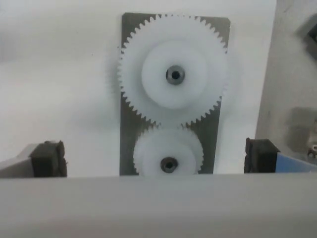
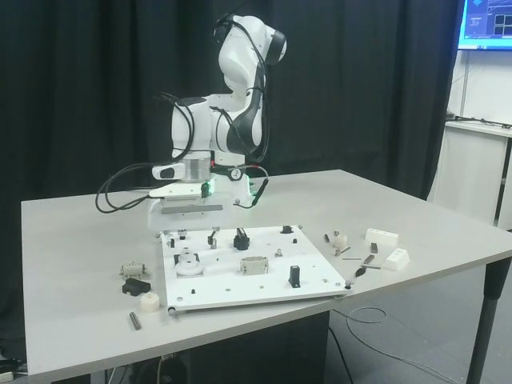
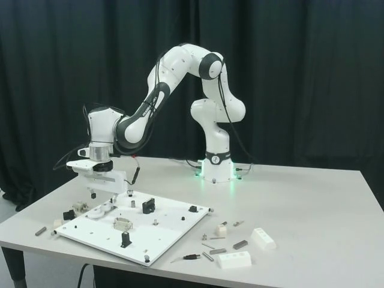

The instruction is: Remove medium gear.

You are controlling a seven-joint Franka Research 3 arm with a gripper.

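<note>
Jaws (image 1: 153, 157) spread wide, hovering above small white gear (image 1: 168, 153), apart.

Lower part of the smaller white gear (image 1: 168, 157) behind the wrist's white body (image 1: 158, 206).

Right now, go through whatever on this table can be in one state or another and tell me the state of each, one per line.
claw: open, holding nothing, above the gears
large gear: seated on its shaft, meshed with the smaller gear
smaller gear: seated on its shaft, not yet removed, partly hidden in the wrist view
grey plate: flat on the white board, carrying both gears
white board: flat on the grey table
</note>
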